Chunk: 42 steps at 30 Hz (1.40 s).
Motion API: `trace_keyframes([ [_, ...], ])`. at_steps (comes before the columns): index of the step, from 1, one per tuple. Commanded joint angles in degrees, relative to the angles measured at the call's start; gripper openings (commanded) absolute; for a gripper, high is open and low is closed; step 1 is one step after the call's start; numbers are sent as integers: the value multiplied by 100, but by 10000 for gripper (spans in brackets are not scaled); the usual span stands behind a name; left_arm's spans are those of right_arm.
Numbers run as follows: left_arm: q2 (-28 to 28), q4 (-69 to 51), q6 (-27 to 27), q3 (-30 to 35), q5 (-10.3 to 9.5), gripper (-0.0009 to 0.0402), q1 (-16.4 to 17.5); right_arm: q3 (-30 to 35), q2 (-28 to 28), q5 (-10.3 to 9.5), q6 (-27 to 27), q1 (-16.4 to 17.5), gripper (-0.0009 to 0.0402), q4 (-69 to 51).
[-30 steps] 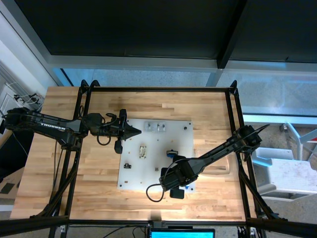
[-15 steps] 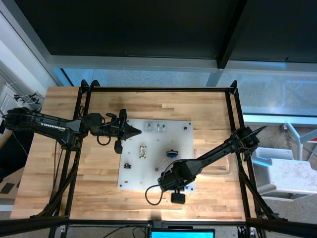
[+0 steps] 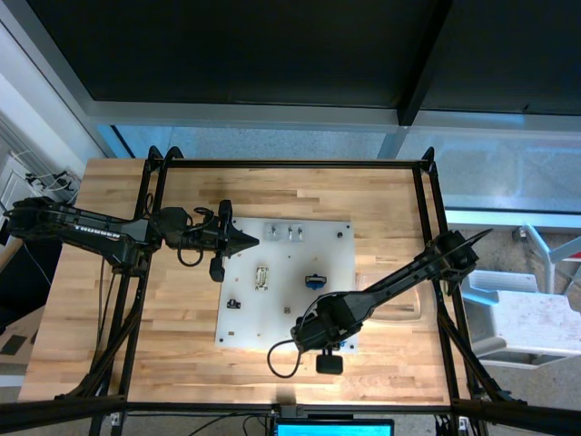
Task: Pick the M12 fastener and fasten on the M12 threads
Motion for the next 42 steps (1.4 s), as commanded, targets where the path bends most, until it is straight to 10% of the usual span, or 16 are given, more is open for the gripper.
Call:
trace_keyframes([
  [1,0,0,2,0,0,0,2,-2,-26,586,20,-4,0,-28],
  [5,0,0,2,0,0,0,2,-24,-26,1126,55,-11,0,-11],
  [16,0,2,2,0,0,0,2,-48,133,1084,55,-22,0,90],
  [28,0,0,2,0,0,0,0,-59,232,669,46,-20,0,234],
  [34,0,0,0,0,0,0,2,76,155,-706,-9,-22,0,-192],
  [42,0,-2,0,0,0,0,0,103,122,-516,-4,-20,0,-295],
])
